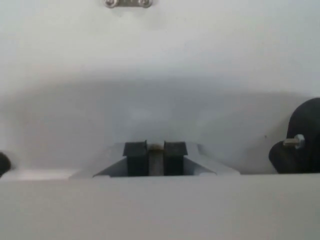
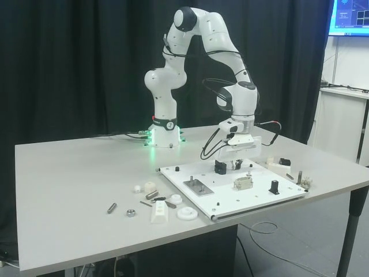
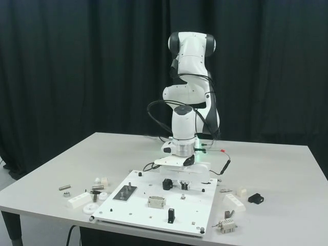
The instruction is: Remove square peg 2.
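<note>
Clamped between the two black fingertips of the gripper (image 1: 155,159) is a slim grey upright piece with a pale top, which I take to be square peg 2 (image 1: 155,156); the pads sit tight against its two sides, with no gap showing. In the wrist view the peg stands low against the white board (image 1: 160,100), so it appears to be seated in its hole, or only barely lifted; which of the two cannot be told from here. A black fixture (image 1: 300,145) with a small bolt stands off to one side of the fingers, near but not touching. From the room views the gripper (image 2: 236,164) hangs straight down over the far part of the board (image 2: 230,190), just beside a black block (image 2: 219,167), with the white arm (image 2: 207,34) folded high above it. Farther out on the board are a grey plate with pins (image 2: 196,187), a small connector (image 2: 243,183) and a black upright clip (image 2: 274,186); loose white and metal parts (image 2: 155,205) lie on the grey table (image 2: 69,179) well apart from the work. The risk now lies in the pull: if the arm draws up at any tilt, the square sides could bind in the hole and the peg could slip from the pads or drag the board. A grip so near the peg's top could also let it twist and drop.
</note>
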`<control>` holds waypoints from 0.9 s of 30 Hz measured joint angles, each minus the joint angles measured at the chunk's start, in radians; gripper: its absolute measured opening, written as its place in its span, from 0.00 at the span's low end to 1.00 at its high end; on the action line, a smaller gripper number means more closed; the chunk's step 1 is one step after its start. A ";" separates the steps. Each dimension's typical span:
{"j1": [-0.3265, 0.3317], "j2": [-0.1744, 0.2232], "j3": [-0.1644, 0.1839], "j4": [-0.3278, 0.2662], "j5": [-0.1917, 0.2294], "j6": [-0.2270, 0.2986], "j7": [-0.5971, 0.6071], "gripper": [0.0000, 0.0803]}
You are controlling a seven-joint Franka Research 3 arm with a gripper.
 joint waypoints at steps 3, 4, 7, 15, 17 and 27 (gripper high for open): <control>-0.001 -0.008 0.000 0.000 0.000 -0.007 0.007 0.08; -0.002 -0.011 0.000 0.000 0.000 -0.011 0.007 0.08; -0.004 -0.023 -0.001 0.000 0.000 -0.023 0.007 0.08; -0.007 -0.062 -0.008 -0.001 -0.001 -0.063 0.007 0.08; -0.007 -0.070 -0.010 -0.001 -0.001 -0.070 0.007 0.08; -0.007 -0.086 -0.017 -0.001 -0.002 -0.081 0.007 0.08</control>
